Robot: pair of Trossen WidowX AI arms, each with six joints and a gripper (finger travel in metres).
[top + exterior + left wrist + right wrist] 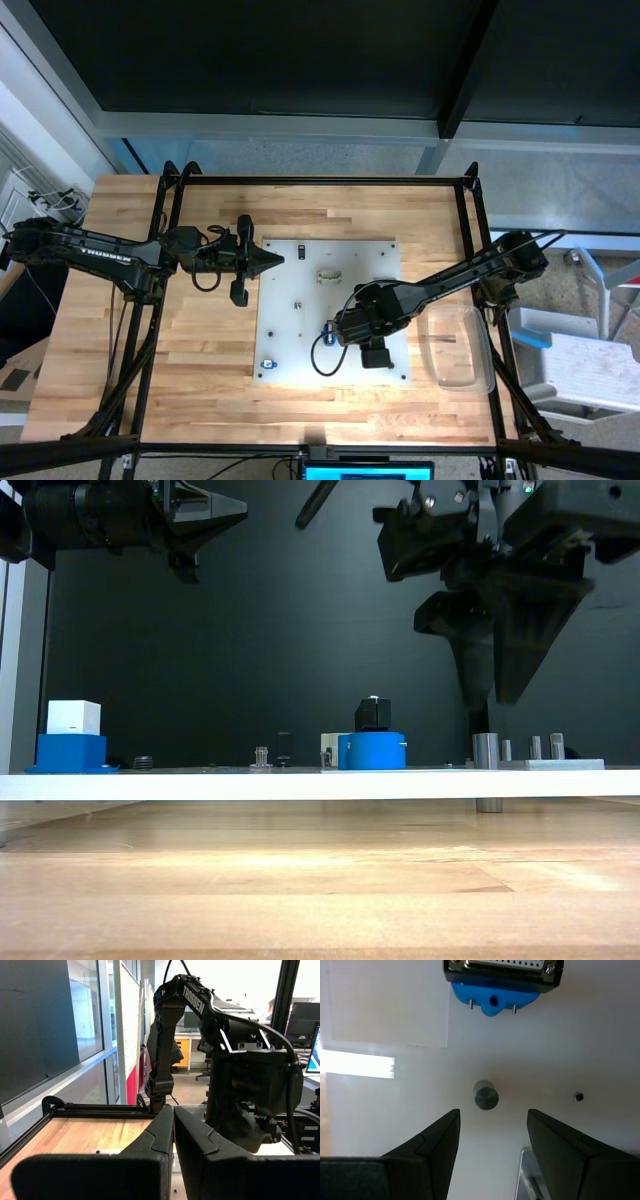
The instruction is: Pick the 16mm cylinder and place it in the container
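The 16mm cylinder (486,1097) is a short silver-grey peg standing upright on the white board (385,1005). In the low view the cylinder (486,750) stands near the board's front edge. My right gripper (492,1121) hangs open just above it, one finger (432,1145) on each side, touching nothing. From the low view the right gripper (493,705) points straight down over the peg. The clear container (455,348) lies on the table right of the board. My left gripper (270,258) is parked shut at the board's left edge, its fingertips (173,1115) pressed together.
A blue connector part (492,997) sits just beyond the cylinder. A blue round part (375,750) with a black cap, a blue base with a white cube (72,738) and a flat grey block with pegs (565,763) also stand on the board.
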